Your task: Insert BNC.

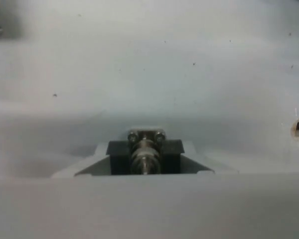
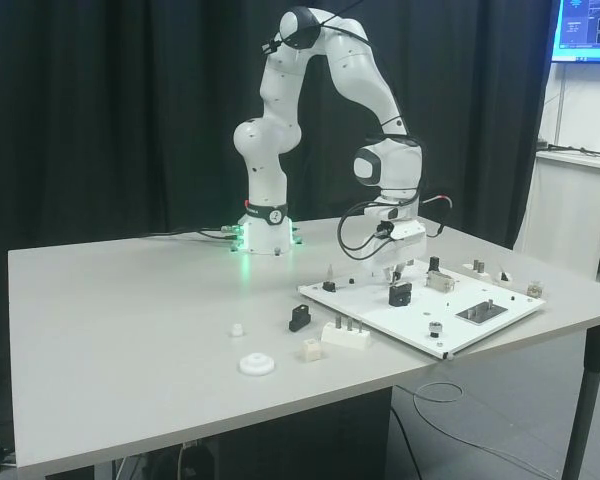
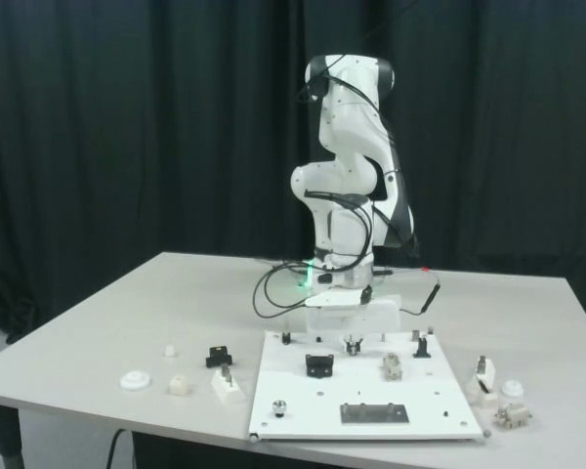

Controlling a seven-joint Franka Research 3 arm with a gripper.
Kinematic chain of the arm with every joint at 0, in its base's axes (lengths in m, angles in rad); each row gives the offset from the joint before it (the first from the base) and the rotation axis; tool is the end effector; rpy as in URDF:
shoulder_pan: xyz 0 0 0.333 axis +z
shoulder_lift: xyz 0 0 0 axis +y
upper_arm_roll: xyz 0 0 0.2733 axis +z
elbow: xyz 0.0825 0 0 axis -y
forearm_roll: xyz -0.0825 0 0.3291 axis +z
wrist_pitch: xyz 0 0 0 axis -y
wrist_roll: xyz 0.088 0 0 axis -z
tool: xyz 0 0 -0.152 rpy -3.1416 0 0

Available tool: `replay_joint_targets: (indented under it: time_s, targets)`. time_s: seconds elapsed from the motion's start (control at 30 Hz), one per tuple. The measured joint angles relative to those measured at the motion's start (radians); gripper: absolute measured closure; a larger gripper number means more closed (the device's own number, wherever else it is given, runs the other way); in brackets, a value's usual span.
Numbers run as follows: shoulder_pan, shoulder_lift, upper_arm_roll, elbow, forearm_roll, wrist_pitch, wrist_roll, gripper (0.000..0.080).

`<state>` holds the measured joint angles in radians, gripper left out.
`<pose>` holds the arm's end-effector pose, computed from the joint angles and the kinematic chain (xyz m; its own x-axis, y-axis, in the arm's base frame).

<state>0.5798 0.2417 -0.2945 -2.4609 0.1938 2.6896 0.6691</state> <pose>0.4325 0.1160 0.1676 0.8525 -0.5227 -0.0080 -0.5228 -0.8524 -0.0130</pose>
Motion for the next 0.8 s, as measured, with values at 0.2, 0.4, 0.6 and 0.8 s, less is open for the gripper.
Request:
replay_joint_targets:
  time_s: [0.2,0.4,0.6,0.8]
  targets:
    - [0.0,-0.001,0.0,-0.001,-0.001,-0.004,0.001,0.0682]
    - [-0.005,-0.007,-0.003,-0.002,-0.005,-0.023,0.001,0.0682]
    - [-0.013,-0.038,-0.004,-0.001,-0.009,-0.044,0.001,0.014]
    - [-0.015,-0.087,-0.01,0.008,-0.02,-0.082,0.001,0.0031]
